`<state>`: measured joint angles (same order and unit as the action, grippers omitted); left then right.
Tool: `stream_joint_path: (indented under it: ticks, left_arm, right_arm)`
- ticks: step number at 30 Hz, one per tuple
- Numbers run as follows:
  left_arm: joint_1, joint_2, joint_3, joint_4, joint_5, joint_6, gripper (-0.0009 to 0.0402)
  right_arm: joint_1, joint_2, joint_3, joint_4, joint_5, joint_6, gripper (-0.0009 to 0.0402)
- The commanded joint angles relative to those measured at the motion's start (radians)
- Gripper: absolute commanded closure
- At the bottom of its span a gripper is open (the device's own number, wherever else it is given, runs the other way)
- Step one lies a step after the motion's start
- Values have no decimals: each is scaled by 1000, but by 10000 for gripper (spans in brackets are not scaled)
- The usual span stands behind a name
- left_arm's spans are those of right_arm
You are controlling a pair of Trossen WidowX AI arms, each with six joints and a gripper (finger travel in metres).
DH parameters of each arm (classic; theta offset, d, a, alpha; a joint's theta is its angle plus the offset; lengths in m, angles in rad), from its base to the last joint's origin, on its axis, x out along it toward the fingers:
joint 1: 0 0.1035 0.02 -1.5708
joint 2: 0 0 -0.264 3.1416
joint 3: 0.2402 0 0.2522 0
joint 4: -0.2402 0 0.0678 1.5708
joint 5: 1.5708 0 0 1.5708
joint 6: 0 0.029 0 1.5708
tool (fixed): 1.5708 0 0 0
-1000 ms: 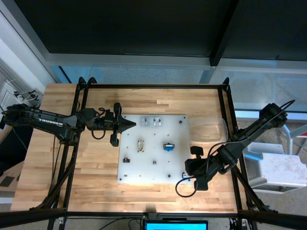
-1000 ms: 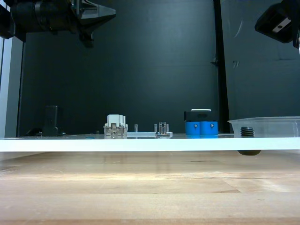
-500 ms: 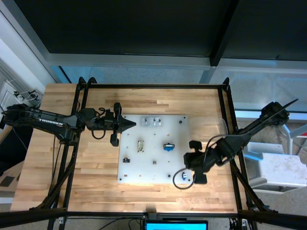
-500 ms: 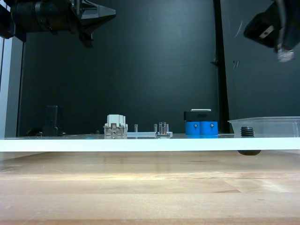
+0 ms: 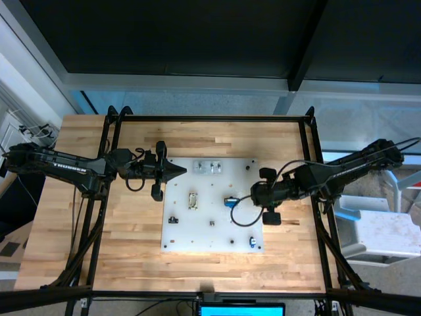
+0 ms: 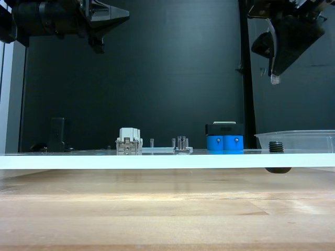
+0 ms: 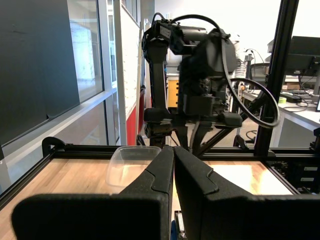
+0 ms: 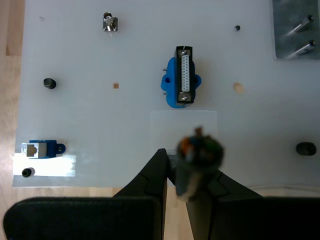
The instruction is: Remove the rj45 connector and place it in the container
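Wood tabletop (image 5: 131, 263) is carrying the white task board (image 5: 197, 230). The right arm (image 5: 348, 168) is stretching inward over the board's right edge, while the left arm (image 5: 66, 168) is lying level at the left edge. The see-through container (image 6: 296, 141) is sitting on the table just off the board's right side — the connector is not yet in it. The left gripper (image 5: 179, 170) is hovering high, fingers pressed together on nothing. The right gripper (image 8: 185, 170) is pointing down over the board, clamping the rj45 connector (image 8: 197, 152) — it is hanging well above the board, near the blue D-sub socket (image 8: 182, 82).
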<state>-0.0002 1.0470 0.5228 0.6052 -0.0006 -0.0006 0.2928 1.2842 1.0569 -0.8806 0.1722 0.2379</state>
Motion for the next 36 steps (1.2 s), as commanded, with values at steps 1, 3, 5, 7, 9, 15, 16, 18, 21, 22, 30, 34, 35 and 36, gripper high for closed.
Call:
stream_joint_path:
  ticks: [1, 3, 5, 7, 9, 15, 16, 18, 21, 22, 30, 34, 35, 36]
  left_arm:
    - [0, 0, 0, 0, 0, 0, 393]
    - [0, 0, 0, 0, 0, 0, 393]
    - [0, 0, 0, 0, 0, 0, 393]
    - [0, 0, 0, 0, 0, 0, 393]
    - [0, 0, 0, 0, 0, 0, 393]
    - [0, 0, 0, 0, 0, 0, 393]
    - [0, 0, 0, 0, 0, 0, 393]
    - [0, 0, 0, 0, 0, 0, 393]
    - [0, 0, 0, 0, 0, 0, 393]
    - [0, 0, 0, 0, 0, 0, 393]
    - [0, 0, 0, -1, 0, 0, 393]
    - [0, 0, 0, -2, 0, 0, 393]
    - [0, 0, 0, -2, 0, 0, 393]
    - [0, 0, 0, -2, 0, 0, 393]
  right_arm:
    - [-54, -11, -4, -9, -16, -43, 393]
    - [-89, -15, -5, -21, -19, -71, 393]
    - [-122, -20, -5, -37, -21, -94, 393]
    - [-156, -21, -7, -52, -38, -117, 393]
    - [-190, -21, -11, -59, -54, -143, 393]
    - [-275, -44, -46, -61, -69, -195, 393]
    - [-288, -52, -58, -60, -69, -195, 393]
    - [-316, -68, -87, -60, -69, -195, 393]
    - [-353, -100, -131, -60, -70, -194, 393]
    - [-364, -112, -145, -59, -69, -194, 393]
    - [-440, -212, -234, -98, -69, -167, 393]
    - [-489, -252, -255, -151, -69, -167, 393]
    - [-500, -259, -259, -159, -69, -167, 393]
    - [-512, -266, -264, -167, -69, -168, 393]
